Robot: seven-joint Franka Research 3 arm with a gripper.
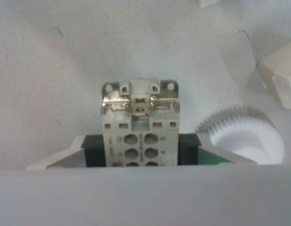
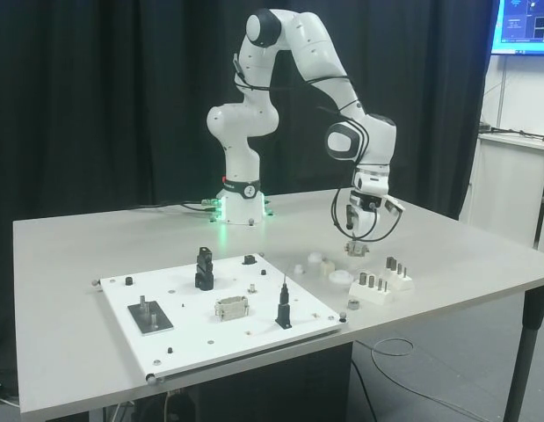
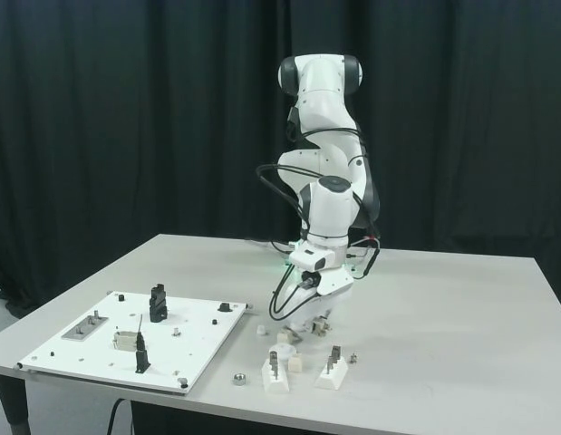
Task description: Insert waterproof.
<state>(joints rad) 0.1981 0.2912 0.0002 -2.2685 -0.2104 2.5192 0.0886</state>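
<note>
My gripper is shut on the waterproof connector, a white block with several round holes and a metal clip at its far end. Black pads press on both of its sides. In the first room view the gripper holds the connector low over the grey table, right of the white board. I cannot tell whether the connector touches the table. Its matching socket sits near the middle of the board. In the second room view the gripper hangs right of the board.
A white gear lies close beside the connector, with a white block further off. Two white holders with pegs stand near the table's front edge. Black fixtures and a thin upright pin stand on the board.
</note>
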